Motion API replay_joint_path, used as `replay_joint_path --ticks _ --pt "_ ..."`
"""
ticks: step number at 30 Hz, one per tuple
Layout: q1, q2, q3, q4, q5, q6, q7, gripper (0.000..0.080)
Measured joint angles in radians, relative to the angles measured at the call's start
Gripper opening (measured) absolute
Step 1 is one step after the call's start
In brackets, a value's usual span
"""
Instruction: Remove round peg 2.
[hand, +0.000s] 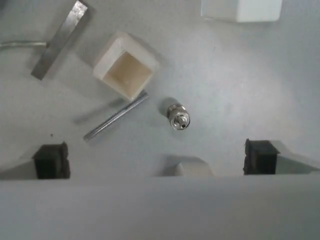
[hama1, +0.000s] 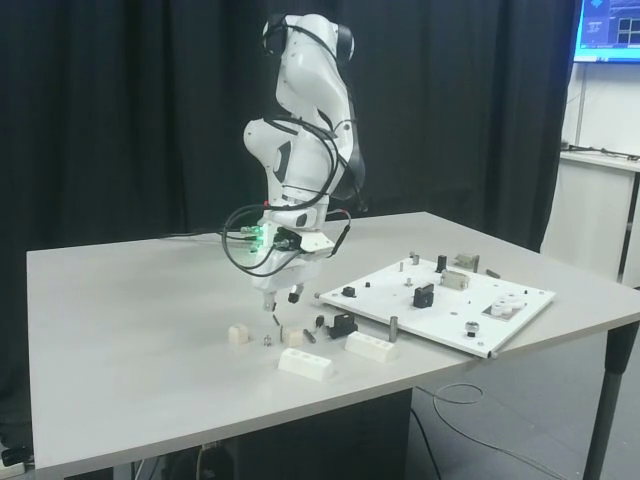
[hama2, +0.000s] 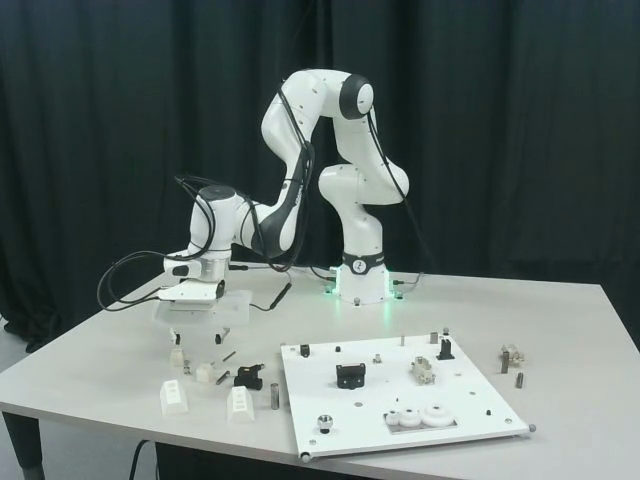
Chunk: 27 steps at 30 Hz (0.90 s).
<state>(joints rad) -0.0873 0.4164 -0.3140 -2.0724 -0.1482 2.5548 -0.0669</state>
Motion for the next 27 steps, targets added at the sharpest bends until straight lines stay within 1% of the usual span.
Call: replay_joint_path --ticks 1,9,10,14,19,27 --pt "0.0 0.0 0.0 0.002 0.0 -0.003 0.0 0.077" --pt "0.0 0.006 0.0 0.017 0.001 -0.017 -0.003 0.077" --pt "0.0 0.006 0.0 0.018 0.002 -0.018 -0.003 0.0798" --pt "0.0 0.009 0.0 0.023 0.003 -0.025 -0.013 0.0798" --pt "0.0 0.011 0.0 0.027 0.004 -0.032 -0.055 0.08" --pt "0.0 0.018 0.0 0.034 0.006 -0.037 -0.067 0.08"
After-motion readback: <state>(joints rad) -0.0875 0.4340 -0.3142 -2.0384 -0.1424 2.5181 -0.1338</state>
